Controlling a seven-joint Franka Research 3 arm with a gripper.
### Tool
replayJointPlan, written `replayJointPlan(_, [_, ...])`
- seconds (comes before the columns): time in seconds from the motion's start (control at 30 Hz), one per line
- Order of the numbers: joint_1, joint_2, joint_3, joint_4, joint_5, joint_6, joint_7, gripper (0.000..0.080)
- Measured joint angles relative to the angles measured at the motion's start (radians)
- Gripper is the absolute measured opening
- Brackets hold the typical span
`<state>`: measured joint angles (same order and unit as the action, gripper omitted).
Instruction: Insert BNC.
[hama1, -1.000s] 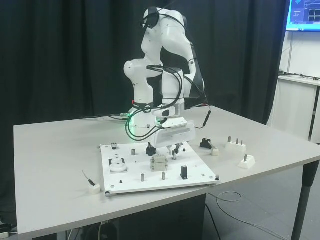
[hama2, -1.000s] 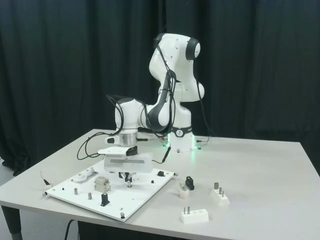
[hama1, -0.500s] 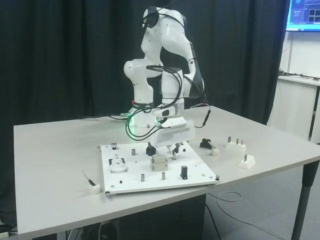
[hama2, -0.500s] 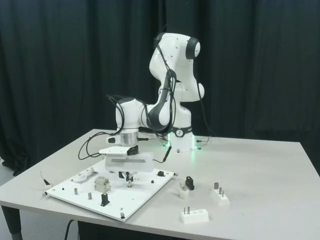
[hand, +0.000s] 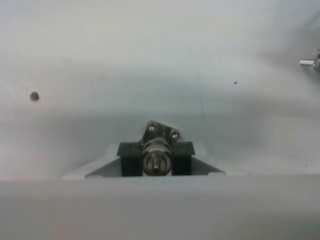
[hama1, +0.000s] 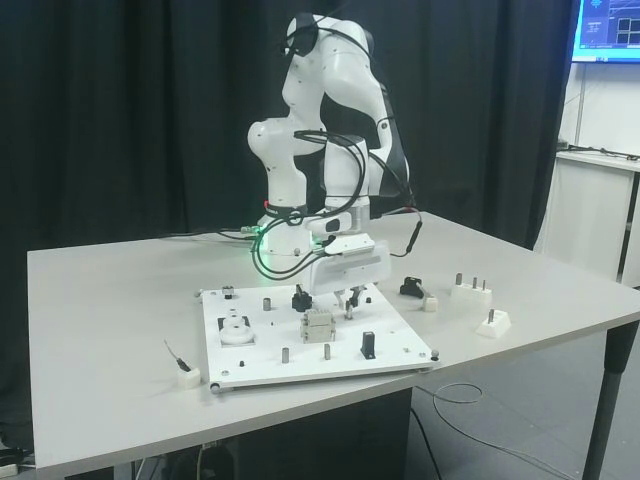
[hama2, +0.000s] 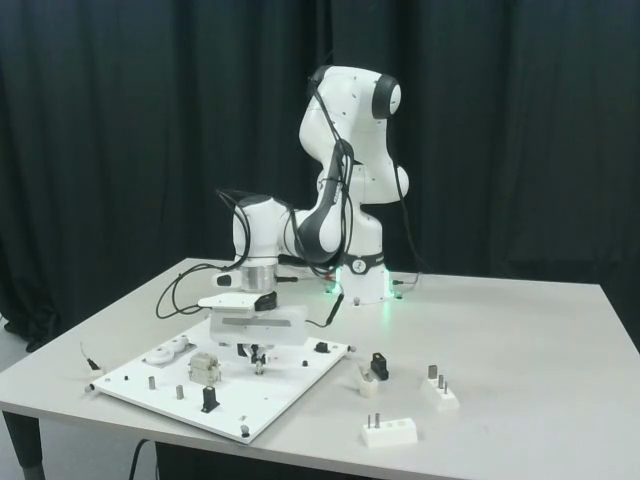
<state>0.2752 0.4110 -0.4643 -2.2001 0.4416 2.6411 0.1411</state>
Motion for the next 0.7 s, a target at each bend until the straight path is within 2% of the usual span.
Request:
replayJointPlan(0.2, [0.0, 0.01, 0.003, 0.0, 0.0, 0.017, 0.0, 0.012])
replayJointPlan(0.7, [0.001, 0.007, 0.003, -0.002, 0.0, 0.017, 0.005, 0.012])
